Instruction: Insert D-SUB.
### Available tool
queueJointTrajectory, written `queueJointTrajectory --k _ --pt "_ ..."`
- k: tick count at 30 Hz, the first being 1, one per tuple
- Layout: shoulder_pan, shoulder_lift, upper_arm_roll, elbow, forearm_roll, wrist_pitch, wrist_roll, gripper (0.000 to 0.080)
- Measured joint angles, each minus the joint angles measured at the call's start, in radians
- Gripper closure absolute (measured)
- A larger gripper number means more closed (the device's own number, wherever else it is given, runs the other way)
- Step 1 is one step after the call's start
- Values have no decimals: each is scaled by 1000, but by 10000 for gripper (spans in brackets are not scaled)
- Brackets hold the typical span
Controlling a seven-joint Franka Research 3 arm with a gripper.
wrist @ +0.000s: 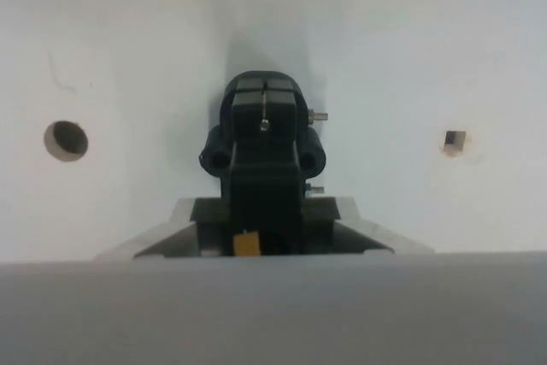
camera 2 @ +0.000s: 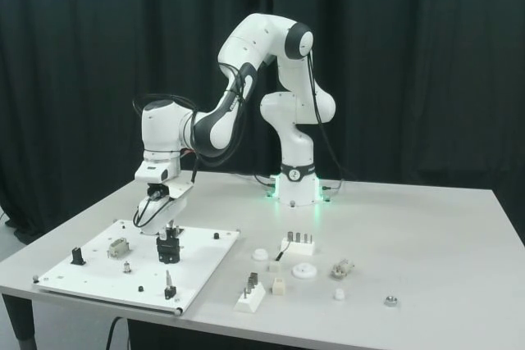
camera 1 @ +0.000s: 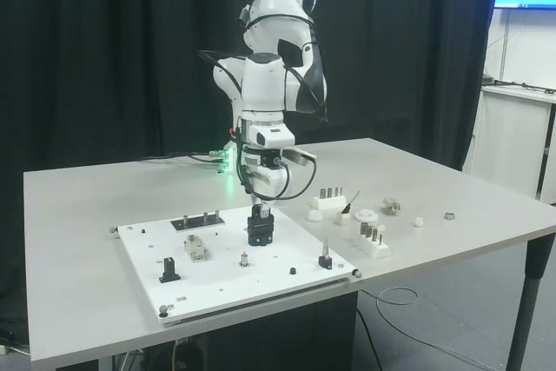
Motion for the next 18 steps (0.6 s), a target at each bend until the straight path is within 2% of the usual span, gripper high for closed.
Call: queueJointTrajectory --k 6,7,14,15,16,18 --pt "4 0 0 3 -5 -6 -7 648" --pt "4 0 0 4 -6 -8 -7 443" --pt "4 -2 -1 13 -8 -25 -5 443" --pt "4 -3 -1 15 -9 -27 -5 150" --pt "4 -3 -2 16 -10 -28 -4 40" --pt "4 -5 -2 17 -11 -32 -4 40"
